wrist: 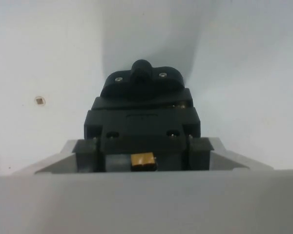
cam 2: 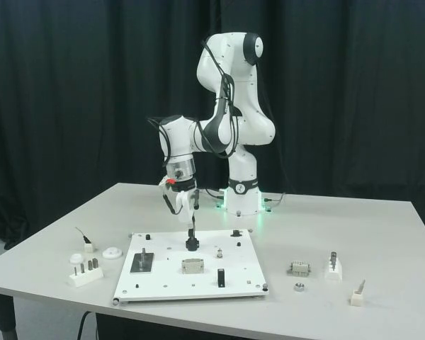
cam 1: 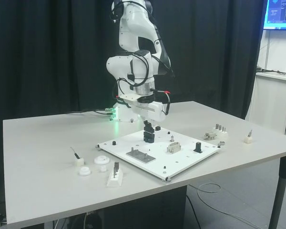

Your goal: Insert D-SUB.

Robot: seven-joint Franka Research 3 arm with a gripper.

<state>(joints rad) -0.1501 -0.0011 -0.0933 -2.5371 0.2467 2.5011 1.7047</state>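
Over the white board [cam 1: 181,164] mid-desk, claw [cam 1: 148,128] grips the black D-SUB plug [wrist: 141,117] just above its black socket [cam 1: 148,138]. Risk, I judge: plug tilted or offset in the grip, pins jam on the rim. No containers; white holder [cam 2: 84,276] near one desk edge carries upright pegs.

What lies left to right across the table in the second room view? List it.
white peg block → grey plate → black plug in the gripper → black upright block → loose connector → white block with a pin → small white block
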